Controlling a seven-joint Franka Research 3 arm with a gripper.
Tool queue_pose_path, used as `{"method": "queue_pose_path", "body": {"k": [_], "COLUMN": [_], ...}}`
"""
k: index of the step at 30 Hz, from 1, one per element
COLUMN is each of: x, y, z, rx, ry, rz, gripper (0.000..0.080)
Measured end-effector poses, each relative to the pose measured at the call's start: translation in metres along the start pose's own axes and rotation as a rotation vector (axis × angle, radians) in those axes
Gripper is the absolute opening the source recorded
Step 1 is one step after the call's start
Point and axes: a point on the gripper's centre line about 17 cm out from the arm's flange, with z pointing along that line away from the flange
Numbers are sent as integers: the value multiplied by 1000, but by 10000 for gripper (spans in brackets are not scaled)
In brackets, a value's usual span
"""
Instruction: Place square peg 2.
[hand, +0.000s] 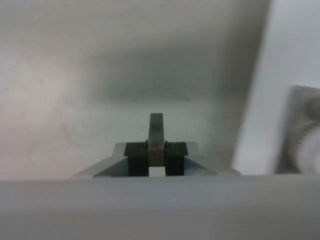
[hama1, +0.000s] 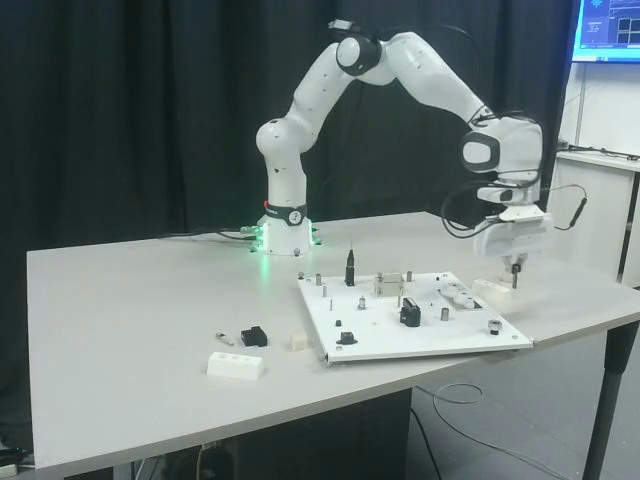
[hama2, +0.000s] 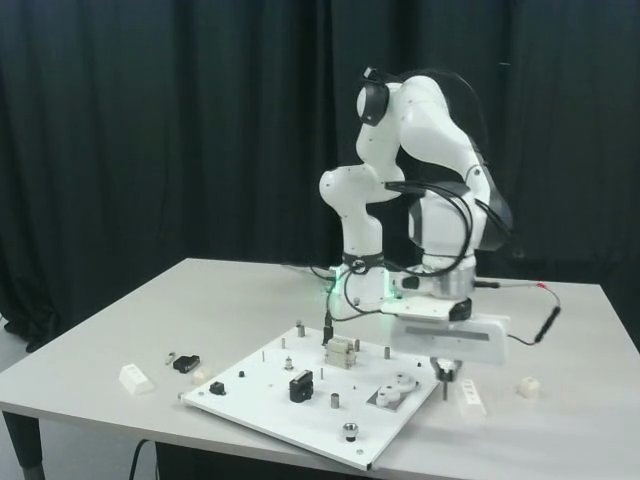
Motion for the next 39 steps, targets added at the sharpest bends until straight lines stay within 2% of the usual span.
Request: {"method": "queue_pose_path", "body": {"k": [7, 14, 21, 28, 29, 33, 34, 39], "x": [-5, -10, -13, -16, -16, -17, -16, -17], "y": [-20, -32, -39, -42, -42, -43, -43, -44], "z": [20, 34, 42, 42, 42, 40, 40, 38], "rx": [-15, -28, -35, -40, -40, -42, -42, -43], "ry": [-5, -8, -10, -21, -22, -27, -27, -31], "rz": [-6, -4, 3, 27, 29, 32, 33, 37], "gripper": [65, 65, 65, 65, 432, 432, 692, 692]}}
